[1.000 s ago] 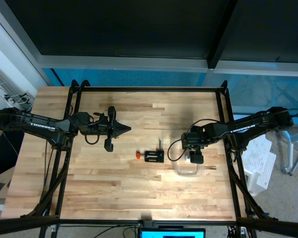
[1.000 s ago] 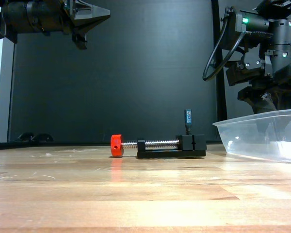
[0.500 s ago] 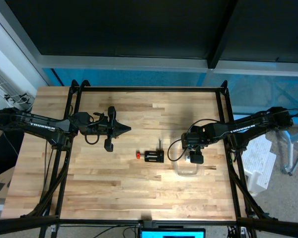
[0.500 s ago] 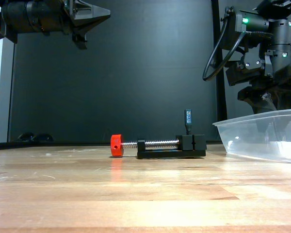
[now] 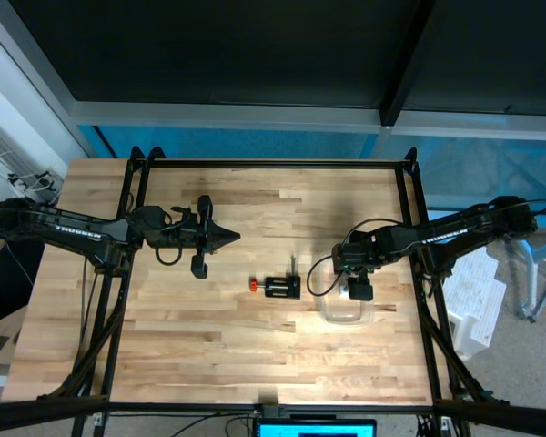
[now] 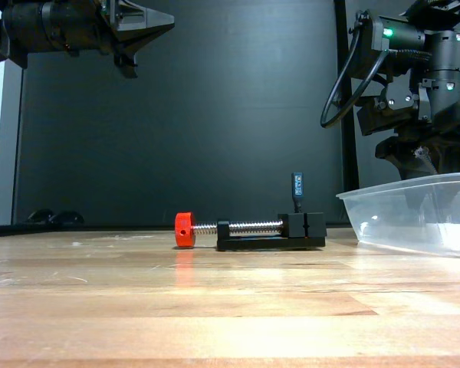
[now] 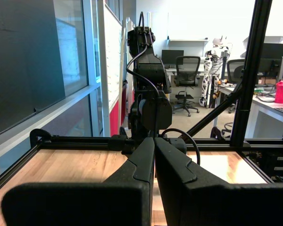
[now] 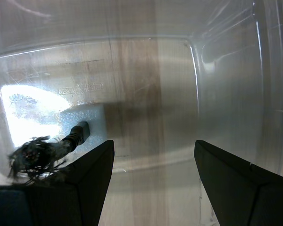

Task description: Pick the usb-c connector and install on the hub

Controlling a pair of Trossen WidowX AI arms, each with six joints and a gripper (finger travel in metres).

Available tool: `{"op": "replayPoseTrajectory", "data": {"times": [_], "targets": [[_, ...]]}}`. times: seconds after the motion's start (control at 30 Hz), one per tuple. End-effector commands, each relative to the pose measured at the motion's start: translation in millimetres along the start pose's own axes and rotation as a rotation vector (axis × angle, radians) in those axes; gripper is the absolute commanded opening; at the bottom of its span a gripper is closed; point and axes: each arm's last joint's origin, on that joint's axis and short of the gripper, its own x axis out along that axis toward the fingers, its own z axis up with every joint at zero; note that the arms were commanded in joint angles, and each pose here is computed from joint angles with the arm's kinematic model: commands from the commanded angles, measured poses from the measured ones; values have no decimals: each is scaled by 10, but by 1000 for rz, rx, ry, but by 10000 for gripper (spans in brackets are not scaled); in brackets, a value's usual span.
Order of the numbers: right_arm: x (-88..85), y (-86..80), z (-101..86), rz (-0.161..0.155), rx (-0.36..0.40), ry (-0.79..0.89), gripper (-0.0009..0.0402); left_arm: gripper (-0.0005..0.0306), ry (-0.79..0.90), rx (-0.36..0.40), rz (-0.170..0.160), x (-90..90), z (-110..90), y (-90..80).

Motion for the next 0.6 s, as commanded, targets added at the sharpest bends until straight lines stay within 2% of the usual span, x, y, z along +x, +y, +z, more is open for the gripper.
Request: {"op": "replayPoseTrajectory", "data": {"times": [0.03,0.27,0.6], "targets": [[-1,0,1,0,0,0,238,0,0,0,0,1,-1,1],[-52,4,-5,1,-2,7,238,0,0,0,0,1,-1,0],[-317,80,33,14,-38,25,238,0,0,0,0,1,-1,0]]}}
